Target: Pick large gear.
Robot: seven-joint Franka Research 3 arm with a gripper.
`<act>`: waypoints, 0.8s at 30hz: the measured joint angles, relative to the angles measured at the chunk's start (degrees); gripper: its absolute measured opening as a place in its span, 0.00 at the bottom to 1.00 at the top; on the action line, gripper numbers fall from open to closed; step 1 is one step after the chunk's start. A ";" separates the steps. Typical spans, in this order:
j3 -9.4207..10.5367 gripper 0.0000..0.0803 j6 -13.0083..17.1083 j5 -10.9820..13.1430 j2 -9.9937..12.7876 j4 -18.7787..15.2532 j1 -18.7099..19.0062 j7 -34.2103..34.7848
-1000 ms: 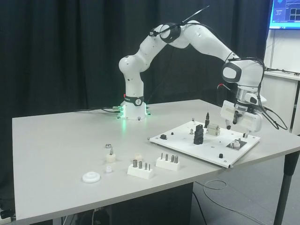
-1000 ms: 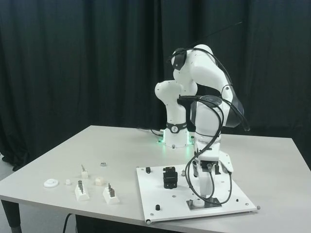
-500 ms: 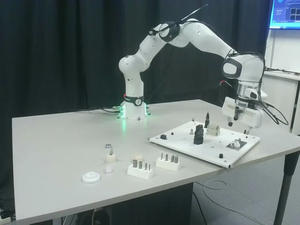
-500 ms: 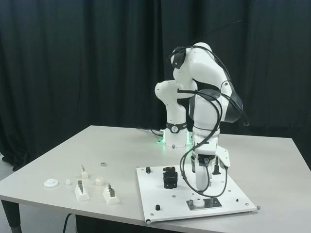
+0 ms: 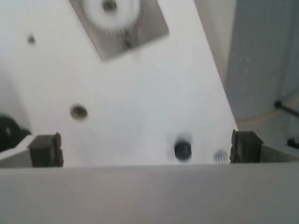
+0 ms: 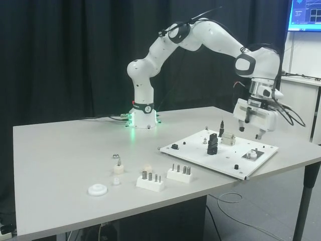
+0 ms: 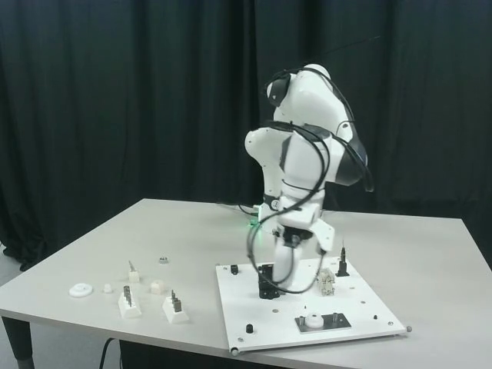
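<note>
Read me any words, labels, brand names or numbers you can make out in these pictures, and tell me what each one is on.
None can be read.
The monitor at the edge of the first room view shows some content, too small to read.
The band around the arm's base carries dark marks, too small to read.
The white board, the large gear and the gripper show no lettering.

White rounded arm (image 6: pixel 210 35), black cables (image 7: pixel 265 231), green-lit base (image 6: pixel 143 120)
</note>
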 joint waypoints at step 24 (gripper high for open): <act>2.78 1.00 -0.09 -12.12 0.00 2.76 -13.74 2.21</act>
